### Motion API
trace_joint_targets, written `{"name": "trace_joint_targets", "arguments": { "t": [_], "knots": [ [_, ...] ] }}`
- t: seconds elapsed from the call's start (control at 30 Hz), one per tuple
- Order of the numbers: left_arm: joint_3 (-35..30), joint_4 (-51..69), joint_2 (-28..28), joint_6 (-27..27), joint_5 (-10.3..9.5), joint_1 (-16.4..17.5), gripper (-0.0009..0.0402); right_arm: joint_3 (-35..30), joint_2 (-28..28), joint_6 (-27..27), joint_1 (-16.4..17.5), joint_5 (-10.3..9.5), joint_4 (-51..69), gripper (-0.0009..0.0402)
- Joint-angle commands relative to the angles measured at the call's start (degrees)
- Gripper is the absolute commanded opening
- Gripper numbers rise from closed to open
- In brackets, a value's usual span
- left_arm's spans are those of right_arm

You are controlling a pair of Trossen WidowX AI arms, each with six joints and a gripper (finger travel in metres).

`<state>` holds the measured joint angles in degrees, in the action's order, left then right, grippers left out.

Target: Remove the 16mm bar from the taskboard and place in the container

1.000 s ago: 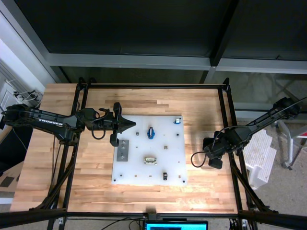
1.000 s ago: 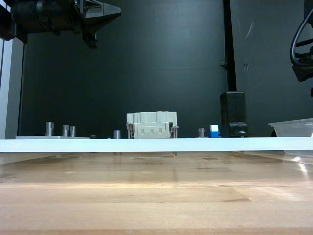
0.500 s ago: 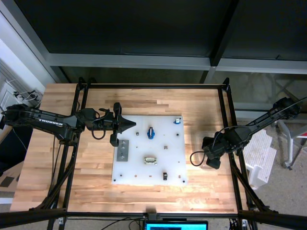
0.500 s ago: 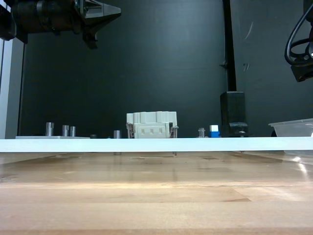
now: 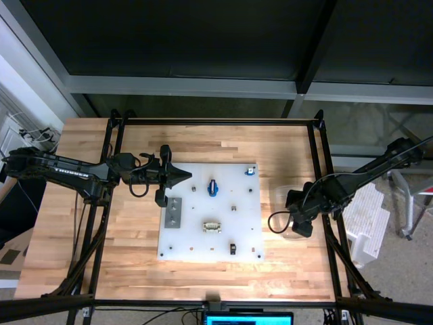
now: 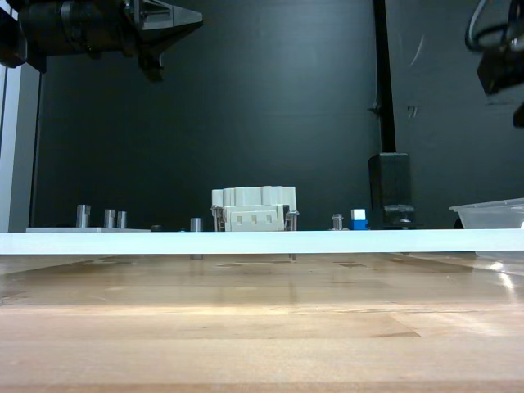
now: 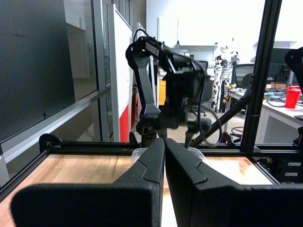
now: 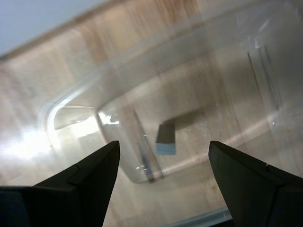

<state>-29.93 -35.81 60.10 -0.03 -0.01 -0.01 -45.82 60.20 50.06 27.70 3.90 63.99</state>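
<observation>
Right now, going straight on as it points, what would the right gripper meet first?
Open right gripper: probably the container's floor near the 16mm bar; depth unclear. Shut left gripper hangs high near the taskboard's left edge.

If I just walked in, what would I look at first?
Probably the white taskboard in the middle of the wooden table, dotted with small fittings like a blue knob. The left gripper hangs shut above the board's far-left corner. The right gripper hangs open over the clear container, where a small grey piece, likely the 16mm bar, lies on the bottom.
</observation>
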Motion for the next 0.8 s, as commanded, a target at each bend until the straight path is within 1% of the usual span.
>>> {"name": "trace_joint_targets", "arguments": {
  "t": [0.03, 0.17, 0.33, 0.43, 0.47, 0.57, 0.67, 0.8],
  "knots": [
    [0.0, 0.0, 0.0, 0.0, 0.00, 0.0, 0.0000, -3.7, 0.1, -1.1, 0.0, 0.13, 3.8, 0.0252],
    [0.0, 0.0, 0.0, 0.0, 0.00, 0.0, 0.0000, -6.2, 0.1, -1.1, 0.0, 0.11, 7.0, 0.0243],
    [0.0, 0.0, 0.0, 0.0, 0.00, 0.0, 0.0000, -6.4, 0.1, -1.1, 0.0, 0.26, 7.6, 0.0234],
    [0.0, 0.0, 0.0, 0.0, 0.00, 0.0, 0.0000, -6.5, 0.1, -2.1, 0.0, 3.04, 6.3, 0.0225],
    [0.0, 0.0, 0.0, 0.0, 0.00, 0.0, 0.0000, -6.5, 0.1, -3.5, -0.1, 4.31, 4.9, 0.0220],
    [0.0, 0.0, 0.0, 0.0, 0.00, 0.0, 0.0000, -6.5, 0.0, -8.0, -0.4, 6.97, -1.2, 0.0200],
    [0.0, 0.0, 0.0, 0.0, 0.00, 0.0, 0.0000, -6.5, 0.0, -13.4, -1.9, 8.20, -8.5, 0.0171],
    [0.0, 0.0, 0.0, 0.0, 0.00, 0.0, 0.0000, -6.5, 0.0, -21.0, -5.0, 10.14, -18.5, 0.0124]
  ]
}}
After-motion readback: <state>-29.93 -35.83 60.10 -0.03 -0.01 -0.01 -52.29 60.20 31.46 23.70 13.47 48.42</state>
